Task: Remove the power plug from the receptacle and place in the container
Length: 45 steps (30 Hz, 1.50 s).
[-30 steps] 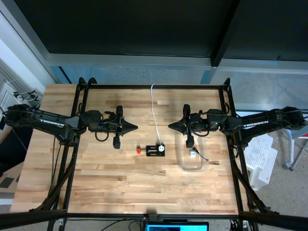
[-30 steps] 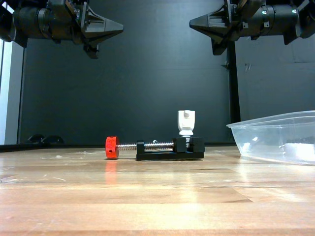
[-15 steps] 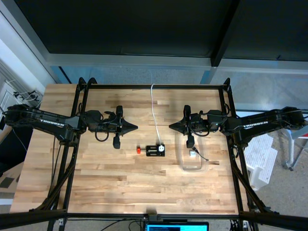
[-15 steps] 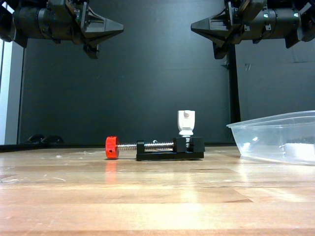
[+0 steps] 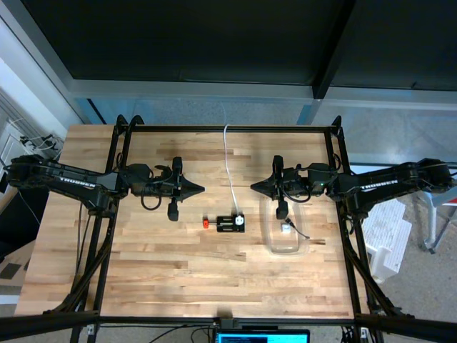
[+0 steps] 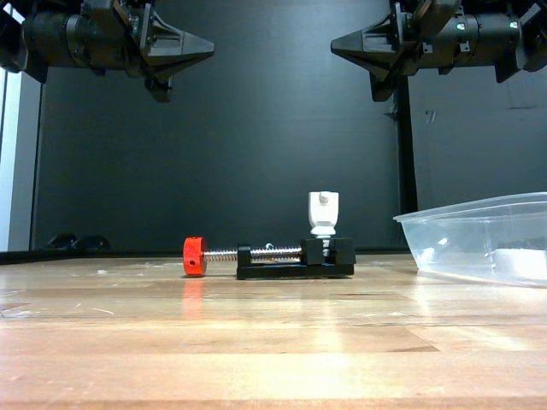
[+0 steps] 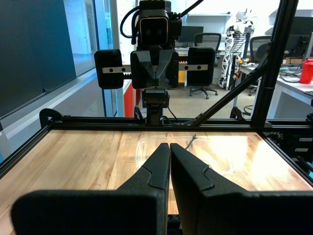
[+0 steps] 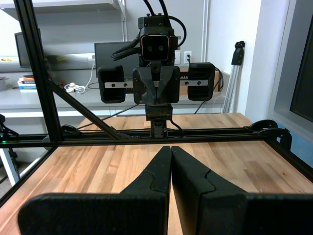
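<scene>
1. The power plug [image 5: 290, 224] is hard to make out. From above it shows only as a small dark shape inside the container [image 5: 285, 251], just beside a small white cube [image 5: 285, 229]. Its thin black cord [image 5: 301, 234] runs out over the container's rim on the right.
2. In the low view the container [image 6: 479, 243] is cut off at the picture's right edge. Its cloudy wall hides the plug, and only a pale patch shows through.
3. The far wrist cameras show the tabletop [image 5: 164, 257] but not the plug itself. In the left wrist view the container [image 7: 146, 147] shows faintly beyond the fingertips.
4. The receptacle [image 5: 240, 221] stands upright in a black vise [image 5: 227, 223] with a red-orange knob [image 5: 206, 223], near the tabletop's middle. Its top is bare, with nothing plugged in, and a long white cord [image 5: 230, 164] runs from it to the far edge.
5. The right tool [image 5: 252, 188] is clenched on nothing, its fingers pressed together. It hangs high above the tabletop, pointing inward, with its arm passing over the container's far end.
6. The plug lies well below this tool, apart from it, nearer the camera and toward the right edge.
7. The left tool [image 5: 201, 189] is likewise clenched and empty. It hangs high on the other side, facing the right tool, well apart from the container and the plug.
</scene>
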Tool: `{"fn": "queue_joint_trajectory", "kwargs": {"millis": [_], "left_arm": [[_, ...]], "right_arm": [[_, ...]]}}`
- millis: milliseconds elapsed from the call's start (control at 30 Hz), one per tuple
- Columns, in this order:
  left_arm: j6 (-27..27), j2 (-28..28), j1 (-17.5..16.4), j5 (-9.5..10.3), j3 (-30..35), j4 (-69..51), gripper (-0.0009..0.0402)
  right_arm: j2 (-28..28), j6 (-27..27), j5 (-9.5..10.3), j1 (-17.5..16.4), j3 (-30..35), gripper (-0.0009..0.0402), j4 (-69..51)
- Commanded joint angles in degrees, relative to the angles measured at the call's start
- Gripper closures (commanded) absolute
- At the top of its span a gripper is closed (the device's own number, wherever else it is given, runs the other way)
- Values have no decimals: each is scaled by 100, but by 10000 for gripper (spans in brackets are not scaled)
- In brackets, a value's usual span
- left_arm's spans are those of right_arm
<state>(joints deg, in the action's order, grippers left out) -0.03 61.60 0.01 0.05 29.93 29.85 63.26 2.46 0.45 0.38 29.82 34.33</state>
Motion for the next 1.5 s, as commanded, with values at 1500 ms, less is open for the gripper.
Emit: {"fn": "queue_joint_trajectory", "kwargs": {"millis": [1500], "left_arm": [[2,0,0,-2,2,2,393]], "right_arm": [[7,7,0,-2,9,393,-87]]}}
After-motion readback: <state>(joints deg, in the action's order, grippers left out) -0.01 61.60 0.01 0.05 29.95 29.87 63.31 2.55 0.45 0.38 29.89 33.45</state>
